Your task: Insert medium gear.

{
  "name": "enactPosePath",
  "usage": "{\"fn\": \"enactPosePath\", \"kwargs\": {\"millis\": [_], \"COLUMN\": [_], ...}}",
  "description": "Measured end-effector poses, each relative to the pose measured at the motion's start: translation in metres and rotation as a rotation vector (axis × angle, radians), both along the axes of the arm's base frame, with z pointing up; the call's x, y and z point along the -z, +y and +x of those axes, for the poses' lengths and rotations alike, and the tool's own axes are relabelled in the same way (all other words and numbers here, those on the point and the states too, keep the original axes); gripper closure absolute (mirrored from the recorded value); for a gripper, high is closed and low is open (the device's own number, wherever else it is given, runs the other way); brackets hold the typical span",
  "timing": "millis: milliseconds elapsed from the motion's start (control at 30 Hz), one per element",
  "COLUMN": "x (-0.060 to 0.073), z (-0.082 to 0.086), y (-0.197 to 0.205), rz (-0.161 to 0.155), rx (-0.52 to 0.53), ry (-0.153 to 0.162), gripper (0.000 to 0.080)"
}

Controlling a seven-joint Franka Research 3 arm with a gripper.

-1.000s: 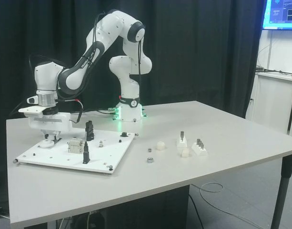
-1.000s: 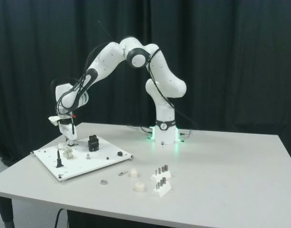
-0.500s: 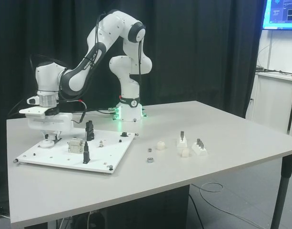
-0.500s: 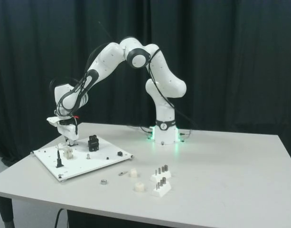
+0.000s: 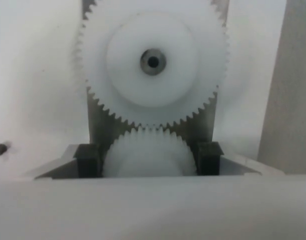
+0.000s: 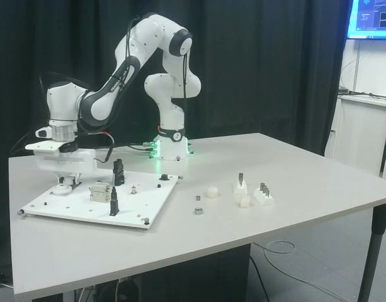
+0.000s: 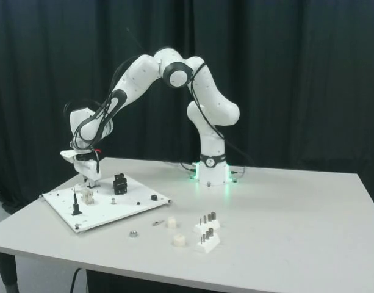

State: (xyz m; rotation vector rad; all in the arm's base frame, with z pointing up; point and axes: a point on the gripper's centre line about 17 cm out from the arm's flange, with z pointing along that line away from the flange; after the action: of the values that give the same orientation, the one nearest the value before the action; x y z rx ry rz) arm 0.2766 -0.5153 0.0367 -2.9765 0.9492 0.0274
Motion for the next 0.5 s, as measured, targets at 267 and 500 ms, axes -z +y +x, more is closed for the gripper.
{"fn": "enactPosePath", "kwargs": {"millis": [267,500], "x": [-0.0001,0.0013], "z": [-0.0003,-0.0008], "y": [-0.0003,-0.0004], "rz": [-0.001,-0.003], "rx": [0.095,0.151], "ry": [0.002,0.005], "gripper": [0.0403,0.0403]}}
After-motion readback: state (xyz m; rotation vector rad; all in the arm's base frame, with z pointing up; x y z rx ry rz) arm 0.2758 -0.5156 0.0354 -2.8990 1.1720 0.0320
